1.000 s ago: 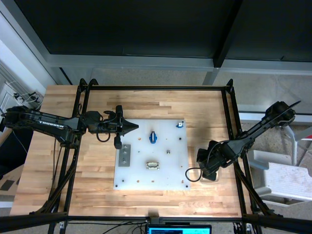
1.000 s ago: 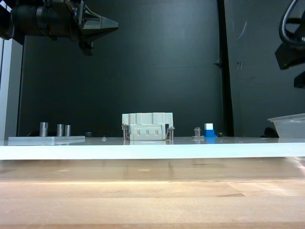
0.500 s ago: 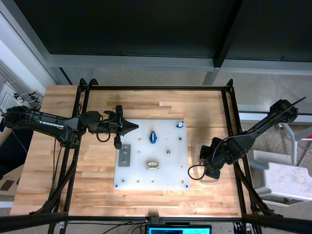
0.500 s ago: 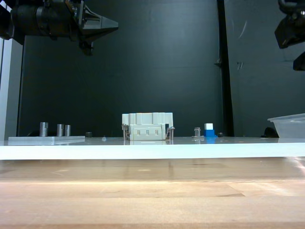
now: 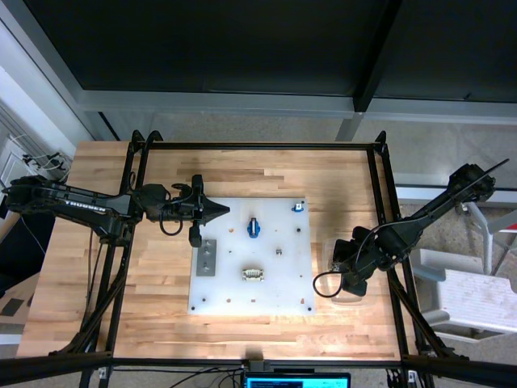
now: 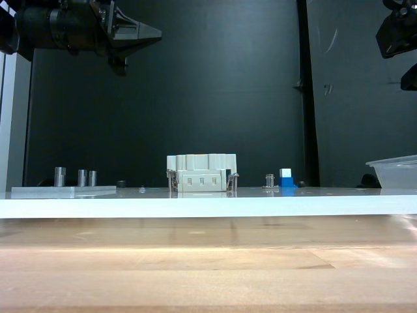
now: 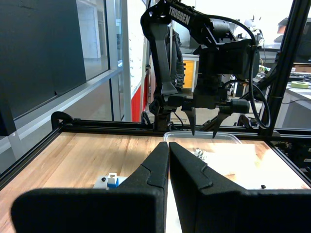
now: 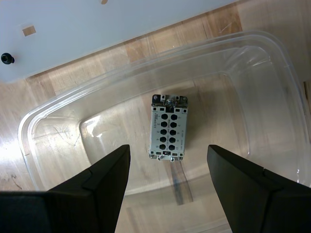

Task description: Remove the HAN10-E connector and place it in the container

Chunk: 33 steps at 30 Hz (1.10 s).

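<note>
High view: container [image 5: 350, 298] half-hidden under wide right gripper [image 8: 167, 147]; closed left gripper [image 5: 223, 210] above board [image 5: 279, 284].

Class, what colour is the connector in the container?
Connector: pale grey, black holes; right wrist view. Right gripper above it; left gripper over board.

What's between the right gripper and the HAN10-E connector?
Nothing, per right wrist view: right gripper open above the HAN10-E connector in the container. Left gripper shut, over the board's edge.

Black left gripper [image 6: 153, 30] high at left, right gripper [image 6: 408, 77] seemingly cropped at upper right; pale grey-beige rectangular block [image 6: 201, 173] stands on white flat board [image 6: 195, 203], clear plastic tray [image 6: 394, 171] at right edge.
</note>
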Each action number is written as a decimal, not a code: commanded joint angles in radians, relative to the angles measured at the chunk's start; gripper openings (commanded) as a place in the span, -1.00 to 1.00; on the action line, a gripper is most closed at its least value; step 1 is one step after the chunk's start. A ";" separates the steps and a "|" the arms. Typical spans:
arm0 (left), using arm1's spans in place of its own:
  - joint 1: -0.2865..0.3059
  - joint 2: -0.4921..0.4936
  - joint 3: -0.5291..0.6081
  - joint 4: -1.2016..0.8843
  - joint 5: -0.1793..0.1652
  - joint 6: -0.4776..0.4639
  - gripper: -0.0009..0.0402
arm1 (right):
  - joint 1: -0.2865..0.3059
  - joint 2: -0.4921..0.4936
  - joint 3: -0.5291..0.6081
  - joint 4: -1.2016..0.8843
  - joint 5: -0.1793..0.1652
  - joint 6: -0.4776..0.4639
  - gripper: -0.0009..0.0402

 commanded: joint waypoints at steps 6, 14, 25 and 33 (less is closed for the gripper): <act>0.000 0.000 0.000 0.000 0.000 0.000 -0.96 | 0.000 0.000 -0.001 0.005 0.000 0.000 0.05; 0.000 0.000 0.000 0.001 0.000 0.000 -0.96 | 0.000 0.000 -0.001 0.008 0.000 0.000 0.06; 0.000 0.000 0.000 0.000 0.000 0.000 -0.96 | 0.000 0.000 -0.001 0.008 0.000 0.000 0.06; 0.000 0.000 0.000 0.001 0.000 0.000 -0.96 | 0.000 0.000 -0.001 0.009 0.000 0.000 0.06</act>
